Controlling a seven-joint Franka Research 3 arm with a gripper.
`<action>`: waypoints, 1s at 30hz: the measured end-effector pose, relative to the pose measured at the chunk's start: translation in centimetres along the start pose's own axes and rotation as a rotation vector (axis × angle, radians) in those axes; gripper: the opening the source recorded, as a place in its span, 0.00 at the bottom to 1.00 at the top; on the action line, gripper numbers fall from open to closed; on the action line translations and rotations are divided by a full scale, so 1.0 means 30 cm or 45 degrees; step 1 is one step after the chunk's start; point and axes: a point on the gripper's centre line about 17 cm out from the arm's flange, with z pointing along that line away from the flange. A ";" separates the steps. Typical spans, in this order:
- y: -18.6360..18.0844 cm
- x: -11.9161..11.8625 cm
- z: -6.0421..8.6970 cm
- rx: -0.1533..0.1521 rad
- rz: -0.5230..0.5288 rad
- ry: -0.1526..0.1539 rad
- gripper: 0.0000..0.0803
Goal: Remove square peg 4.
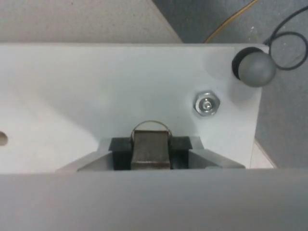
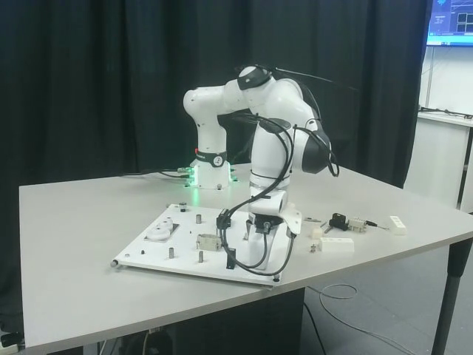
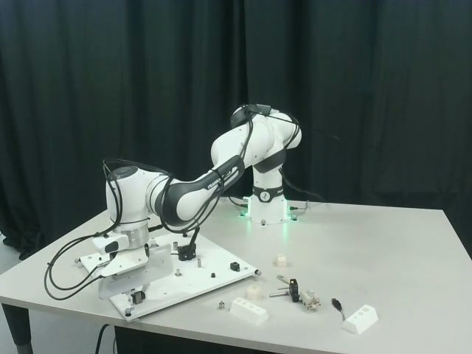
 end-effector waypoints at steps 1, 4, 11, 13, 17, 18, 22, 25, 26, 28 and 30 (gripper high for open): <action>0.000 0.000 -0.003 0.000 -0.001 -0.002 0.19; 0.000 0.000 -0.012 -0.001 -0.005 -0.006 0.19; -0.001 -0.001 -0.038 -0.001 -0.008 -0.017 0.19; -0.001 0.000 -0.044 -0.001 -0.007 -0.019 0.19; -0.001 0.000 -0.063 -0.001 -0.010 -0.022 0.19; -0.002 0.000 -0.069 0.000 -0.011 -0.023 0.19; -0.008 0.001 -0.095 0.011 -0.019 -0.031 0.19; -0.010 0.003 -0.115 0.014 -0.017 -0.037 0.19; -0.011 0.003 -0.121 0.015 -0.016 -0.039 0.19; -0.010 0.003 -0.131 0.014 -0.015 -0.042 0.19; -0.007 0.002 -0.136 0.011 -0.013 -0.044 0.19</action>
